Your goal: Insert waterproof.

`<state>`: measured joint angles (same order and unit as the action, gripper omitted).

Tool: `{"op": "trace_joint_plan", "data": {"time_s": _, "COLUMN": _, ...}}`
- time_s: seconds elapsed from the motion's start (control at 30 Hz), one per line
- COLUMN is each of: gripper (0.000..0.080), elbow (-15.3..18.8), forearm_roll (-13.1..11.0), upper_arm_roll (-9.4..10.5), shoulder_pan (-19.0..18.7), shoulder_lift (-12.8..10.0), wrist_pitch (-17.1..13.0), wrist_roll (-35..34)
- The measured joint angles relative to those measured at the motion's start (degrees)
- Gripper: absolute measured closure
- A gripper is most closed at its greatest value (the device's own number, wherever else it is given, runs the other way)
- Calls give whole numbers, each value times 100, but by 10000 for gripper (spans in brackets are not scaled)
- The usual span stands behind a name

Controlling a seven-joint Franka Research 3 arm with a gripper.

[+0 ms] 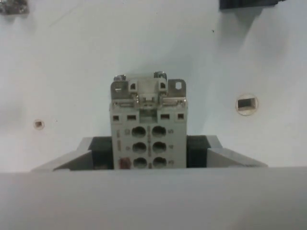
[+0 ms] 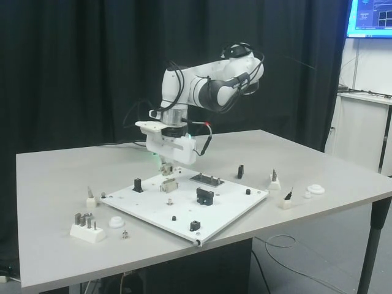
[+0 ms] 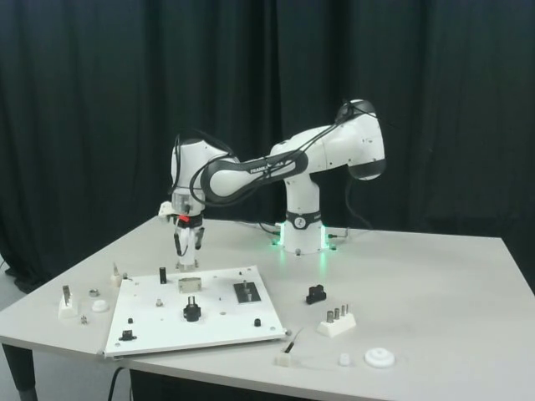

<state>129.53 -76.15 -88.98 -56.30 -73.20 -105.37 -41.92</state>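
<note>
The waterproof plug is a small white block with six round holes in two rows and a grey metal clip on its end. The gripper squeezes it from both sides with its two black fingers. The plug is longer than it is wide. It hangs straight down from the gripper, with the metal end pointing at the white board below.

In the first room view the gripper holds the plug just above a small grey socket on the board. The board lies flat on the grey table. A white stand on the table holds a few grey pins standing up.
</note>
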Motion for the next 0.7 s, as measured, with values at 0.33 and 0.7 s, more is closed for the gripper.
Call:
{"op": "trace_joint_plan", "data": {"time_s": 0.33, "gripper": 491, "elbow": -81, "forearm_roll": -7, "upper_arm_roll": 107, "shoulder_pan": 104, "shoulder_lift": -8, "wrist_pitch": 0, "wrist_roll": 32}}
{"op": "trace_joint_plan", "data": {"time_s": 0.7, "gripper": 491, "elbow": -140, "forearm_roll": -153, "upper_arm_roll": 179, "shoulder_pan": 185, "shoulder_lift": -35, "wrist_pitch": 0, "wrist_roll": 144}}
